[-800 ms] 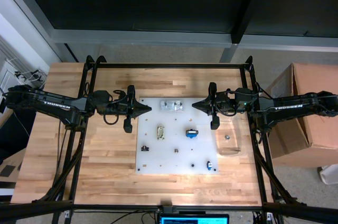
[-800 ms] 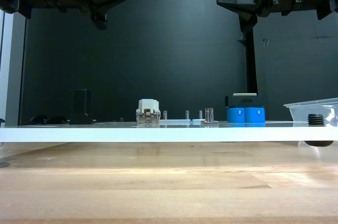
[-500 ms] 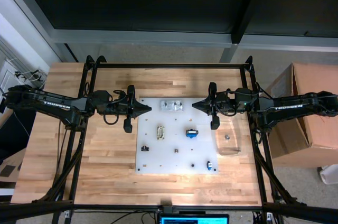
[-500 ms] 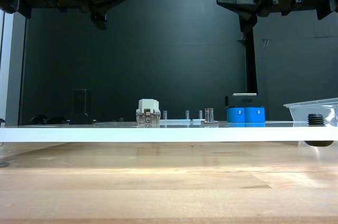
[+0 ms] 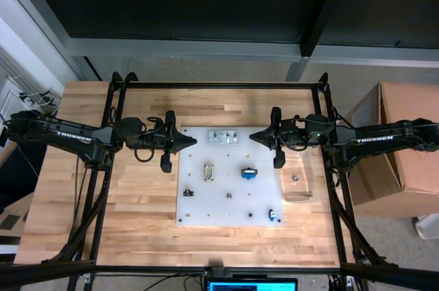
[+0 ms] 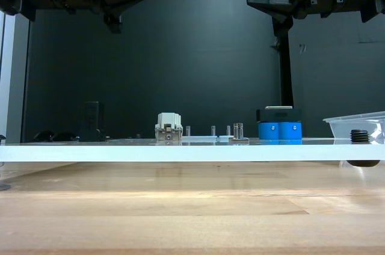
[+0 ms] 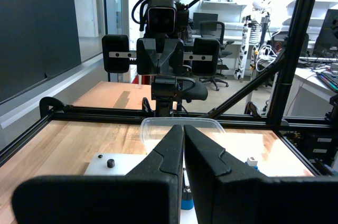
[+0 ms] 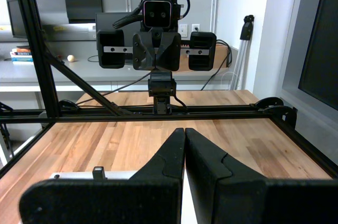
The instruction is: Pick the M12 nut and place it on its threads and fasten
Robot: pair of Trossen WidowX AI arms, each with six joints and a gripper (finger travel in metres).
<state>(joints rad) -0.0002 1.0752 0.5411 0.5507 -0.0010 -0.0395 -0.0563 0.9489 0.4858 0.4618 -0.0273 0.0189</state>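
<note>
Lying in tray (image 5: 297,199), nut (image 5: 295,178), well below clenched right jaws (left jaws clenched, aloft)

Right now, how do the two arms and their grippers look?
The left arm and right arm are black with white TROSSEN lettering and cable loops at the wrists. The left gripper, above the board's left side, and the right gripper, above its right side, each end in black wedge-shaped fingers shut to a point. The silver nut lies free in the clear tray.
</note>
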